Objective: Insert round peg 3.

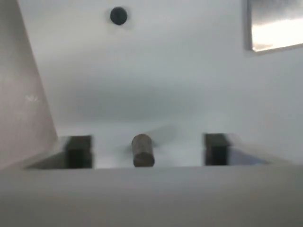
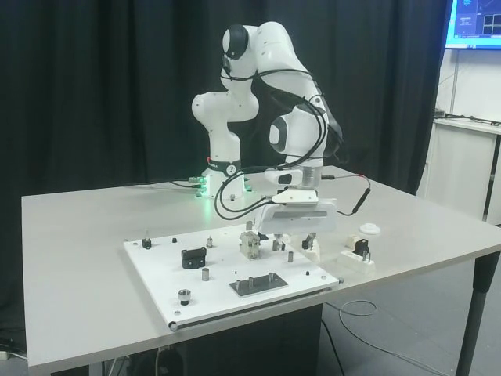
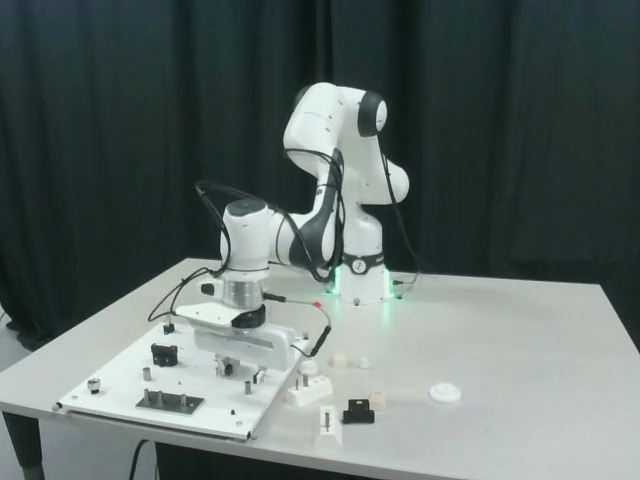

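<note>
Closest to the wrist camera, the gripper (image 1: 147,150) is seen with its two black fingertips (image 1: 78,151) standing wide apart, and a short round peg (image 1: 142,150) is seen in the gap between them. No pad is touching the peg: clear white board shows on either side of it. The peg appears to stand upright on the white board (image 1: 156,75), its long axis roughly in line with the approach of the gripper, though the wrist view is soft enough that a slight lean cannot be ruled out. It lies about midway between the fingertips, so the coming move is judged to turn on a straight descent and a closing of the fingers, not on any sideways shift.

Further out on the board, a small black round hole or knob (image 1: 118,15) is seen, and a grey metal plate (image 1: 274,23) is found at the edge of the same view. Which of these belongs to peg 3 cannot be told.

From the room views, the gripper (image 2: 293,235) is seen held low over the back part of the white board (image 2: 156,266), near a small fixture (image 2: 250,244). A grey plate with upright pins (image 2: 254,284) lies nearer the front edge. Loose white parts (image 3: 310,392) are left on the grey table (image 3: 520,340) beside the board.
</note>
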{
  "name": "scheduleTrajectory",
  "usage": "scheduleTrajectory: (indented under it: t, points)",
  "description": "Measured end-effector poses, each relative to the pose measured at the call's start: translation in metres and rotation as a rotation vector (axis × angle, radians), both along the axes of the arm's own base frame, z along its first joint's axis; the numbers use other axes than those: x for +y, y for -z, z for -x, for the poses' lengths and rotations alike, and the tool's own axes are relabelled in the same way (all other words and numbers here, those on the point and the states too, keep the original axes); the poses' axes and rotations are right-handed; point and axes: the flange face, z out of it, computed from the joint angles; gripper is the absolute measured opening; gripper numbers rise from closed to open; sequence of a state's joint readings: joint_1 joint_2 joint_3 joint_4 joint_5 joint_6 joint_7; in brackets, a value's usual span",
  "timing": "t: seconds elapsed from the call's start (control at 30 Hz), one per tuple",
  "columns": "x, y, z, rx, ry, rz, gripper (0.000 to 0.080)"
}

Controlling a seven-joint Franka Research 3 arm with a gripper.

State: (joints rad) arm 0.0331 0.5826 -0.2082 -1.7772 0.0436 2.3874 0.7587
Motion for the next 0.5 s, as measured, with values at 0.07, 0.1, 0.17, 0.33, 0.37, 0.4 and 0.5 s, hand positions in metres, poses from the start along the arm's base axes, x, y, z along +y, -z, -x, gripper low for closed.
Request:
scheduleTrajectory:
  t: [0.07, 0.1, 0.17, 0.33, 0.37, 0.4, 0.5]
  points:
    - [-0.001, -0.003, -0.001, -0.001, -0.003, 0.005, 0.0284]
    - [-0.001, -0.004, -0.001, -0.001, -0.005, 0.007, 0.0284]
    - [-0.002, -0.007, -0.002, 0.0, -0.007, 0.01, 0.0284]
    - [-0.002, -0.017, -0.003, 0.003, -0.007, 0.009, 0.0742]
    - [-0.002, -0.019, -0.004, 0.003, -0.006, 0.009, 0.0742]
    - [-0.002, -0.021, -0.004, 0.003, -0.006, 0.008, 0.0786]
    - [-0.001, -0.026, -0.005, 0.006, -0.006, 0.006, 0.0786]
